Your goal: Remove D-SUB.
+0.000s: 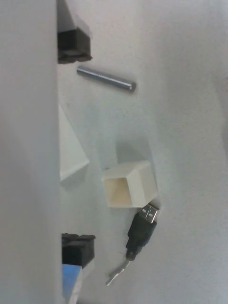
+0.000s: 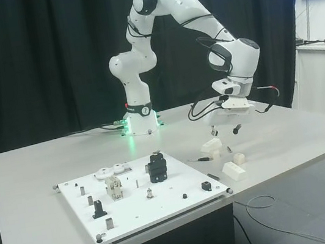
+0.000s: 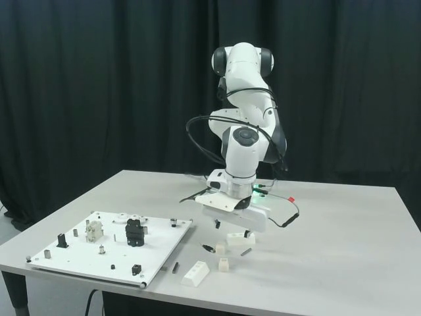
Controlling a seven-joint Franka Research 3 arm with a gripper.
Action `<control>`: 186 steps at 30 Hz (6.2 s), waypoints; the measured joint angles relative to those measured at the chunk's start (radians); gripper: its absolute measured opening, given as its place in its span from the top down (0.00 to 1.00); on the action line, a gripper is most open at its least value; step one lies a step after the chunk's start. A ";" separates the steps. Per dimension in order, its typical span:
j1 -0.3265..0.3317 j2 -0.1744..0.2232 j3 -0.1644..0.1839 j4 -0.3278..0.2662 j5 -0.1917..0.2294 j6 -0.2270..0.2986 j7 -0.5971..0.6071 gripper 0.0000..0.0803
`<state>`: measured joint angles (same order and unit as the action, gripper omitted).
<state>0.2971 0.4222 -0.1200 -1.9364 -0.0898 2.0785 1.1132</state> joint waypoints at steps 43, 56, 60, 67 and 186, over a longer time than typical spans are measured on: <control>-0.027 -0.009 -0.002 -0.003 -0.060 0.020 0.001 0.00; -0.065 -0.036 -0.002 -0.003 -0.157 0.031 0.024 0.00; -0.089 -0.048 -0.002 -0.003 -0.171 0.031 0.022 0.00; -0.139 -0.070 -0.002 -0.003 -0.191 0.031 -0.041 0.00; -0.392 0.056 -0.165 0.105 0.150 0.147 -0.744 0.00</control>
<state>-0.0948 0.4786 -0.2850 -1.8318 0.0597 2.2257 0.3693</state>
